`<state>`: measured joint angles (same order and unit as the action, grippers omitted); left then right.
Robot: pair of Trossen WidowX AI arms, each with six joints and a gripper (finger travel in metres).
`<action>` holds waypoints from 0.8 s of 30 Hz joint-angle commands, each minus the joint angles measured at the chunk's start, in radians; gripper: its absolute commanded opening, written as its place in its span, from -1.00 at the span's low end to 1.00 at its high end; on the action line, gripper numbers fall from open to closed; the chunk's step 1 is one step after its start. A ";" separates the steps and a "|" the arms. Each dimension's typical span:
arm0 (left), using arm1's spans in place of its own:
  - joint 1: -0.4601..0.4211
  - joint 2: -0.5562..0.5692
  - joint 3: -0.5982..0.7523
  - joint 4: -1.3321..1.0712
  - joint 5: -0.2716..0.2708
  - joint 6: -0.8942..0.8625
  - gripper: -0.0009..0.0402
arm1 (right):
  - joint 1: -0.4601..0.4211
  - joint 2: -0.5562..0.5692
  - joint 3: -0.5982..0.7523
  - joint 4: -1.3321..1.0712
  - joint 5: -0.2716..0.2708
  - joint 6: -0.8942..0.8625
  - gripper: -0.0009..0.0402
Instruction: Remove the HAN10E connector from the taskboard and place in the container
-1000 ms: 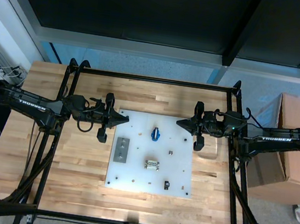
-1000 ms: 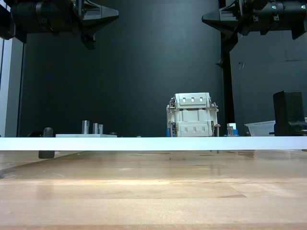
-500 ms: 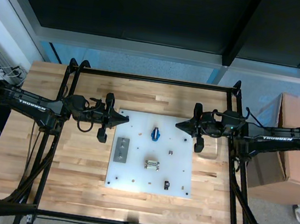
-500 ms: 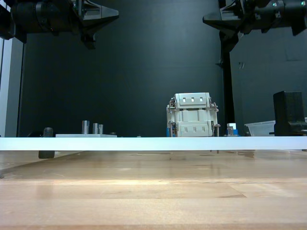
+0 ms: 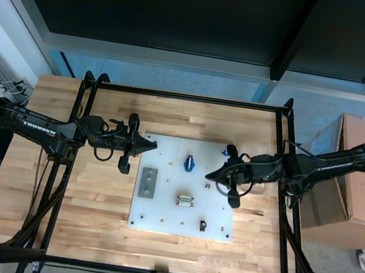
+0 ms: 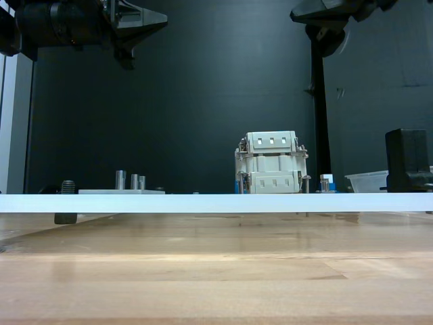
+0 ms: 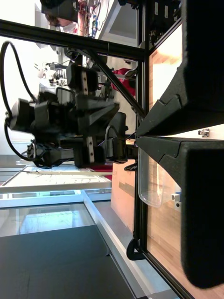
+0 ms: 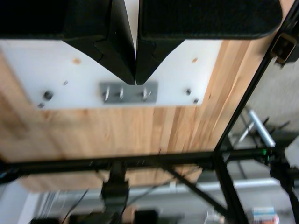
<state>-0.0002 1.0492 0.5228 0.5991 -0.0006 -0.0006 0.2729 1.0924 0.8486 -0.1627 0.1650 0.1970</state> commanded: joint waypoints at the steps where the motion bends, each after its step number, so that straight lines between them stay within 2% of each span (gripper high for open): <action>1: 0.000 0.000 0.000 0.000 0.000 0.000 -0.96 | 0.021 0.072 0.078 -0.101 0.002 0.027 -0.96; 11: 0.000 0.000 0.000 0.000 0.000 0.000 -0.96 | 0.037 0.297 0.360 -0.477 -0.010 0.032 -0.96; 24: 0.000 0.000 0.000 0.000 0.000 0.000 -0.96 | 0.037 0.556 0.792 -0.941 -0.010 0.027 -0.95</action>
<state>-0.0002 1.0492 0.5224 0.5991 -0.0002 -0.0010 0.3103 1.6283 1.6066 -1.0744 0.1551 0.2230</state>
